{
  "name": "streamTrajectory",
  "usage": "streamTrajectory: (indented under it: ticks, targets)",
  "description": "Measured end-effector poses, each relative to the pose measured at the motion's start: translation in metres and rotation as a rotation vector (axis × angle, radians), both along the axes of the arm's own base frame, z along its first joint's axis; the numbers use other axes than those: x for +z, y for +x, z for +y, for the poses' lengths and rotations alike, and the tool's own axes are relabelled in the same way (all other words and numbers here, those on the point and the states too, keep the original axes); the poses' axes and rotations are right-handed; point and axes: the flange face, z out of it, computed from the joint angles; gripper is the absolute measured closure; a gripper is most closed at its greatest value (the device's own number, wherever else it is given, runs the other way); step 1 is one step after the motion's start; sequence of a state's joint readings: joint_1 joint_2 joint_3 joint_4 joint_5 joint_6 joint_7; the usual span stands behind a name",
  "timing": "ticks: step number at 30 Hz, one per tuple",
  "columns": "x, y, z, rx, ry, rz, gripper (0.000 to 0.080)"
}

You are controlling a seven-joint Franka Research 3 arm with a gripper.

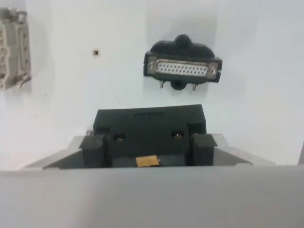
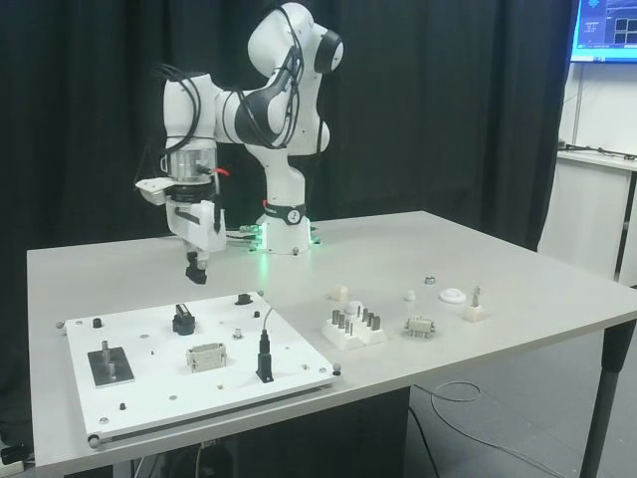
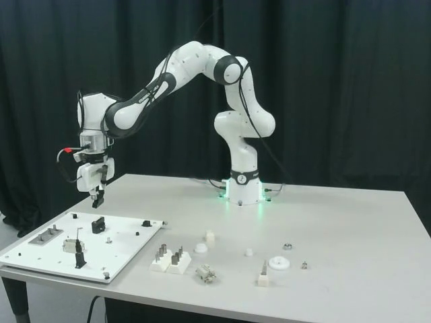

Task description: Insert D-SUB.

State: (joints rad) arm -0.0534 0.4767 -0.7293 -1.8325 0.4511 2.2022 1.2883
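The gripper (image 1: pixel 148 149) pinched the black plug (image 1: pixel 149 130) above the board (image 2: pixel 299 344); it needed squaring over the socket (image 1: pixel 183 68) before descending straight.

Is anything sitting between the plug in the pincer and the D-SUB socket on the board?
Nothing: wrist view shows only bare white board between plug and socket.

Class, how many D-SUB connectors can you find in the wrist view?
2: the D-SUB plug held in the gripper, and the D-SUB socket on the white board beyond it.
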Motion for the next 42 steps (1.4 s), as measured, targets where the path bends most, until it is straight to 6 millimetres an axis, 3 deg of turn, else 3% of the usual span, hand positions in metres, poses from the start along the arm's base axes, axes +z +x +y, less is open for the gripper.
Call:
streamTrajectory:
  ticks: [25, 42]
  targets:
    - [-0.033, -0.007, -0.033, -0.078, 0.077, 0.025, 0.0422]
    - [-0.046, -0.005, -0.042, -0.093, 0.117, 0.032, 0.0422]
